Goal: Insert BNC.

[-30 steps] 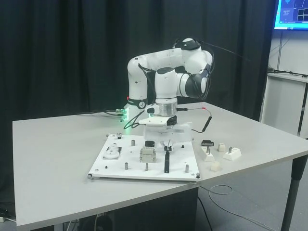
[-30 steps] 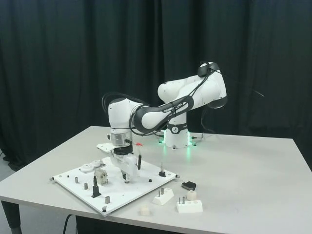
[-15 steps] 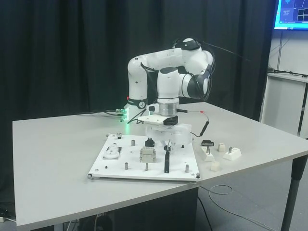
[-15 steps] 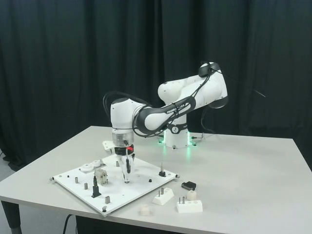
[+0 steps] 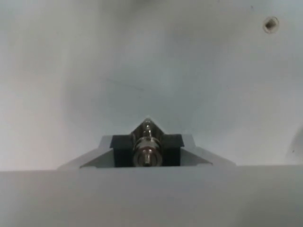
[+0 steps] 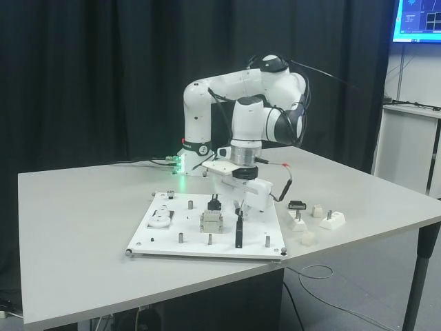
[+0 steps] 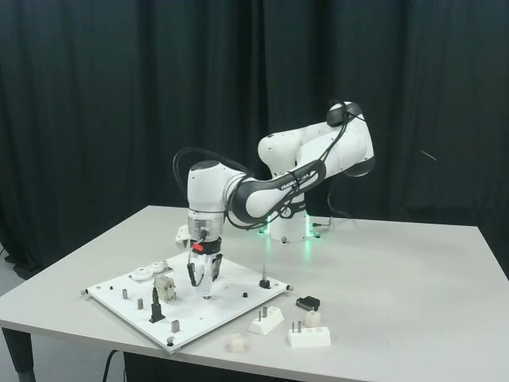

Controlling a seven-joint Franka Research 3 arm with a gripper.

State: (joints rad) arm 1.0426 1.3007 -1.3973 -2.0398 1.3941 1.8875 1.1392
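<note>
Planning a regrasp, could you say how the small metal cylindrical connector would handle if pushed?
The small metal cylindrical connector looks rigid, probably unbending. Its round barrel would likely roll on the white board. Its shiny surface may slip.

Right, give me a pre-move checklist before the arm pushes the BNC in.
1. BNC connector held between the fingers: ok, the wrist view shows it clamped in the gripper.
2. Gripper over the white board, not beside it: ok in both room views.
3. Connector aligned with its socket: cannot tell, the socket is not visible under it.
4. Connector upright: cannot tell.
5. Neighbouring grey block and black post apart from the gripper: ok in the first room view.
6. Loose white parts off the board, away from the arm: ok.
</note>
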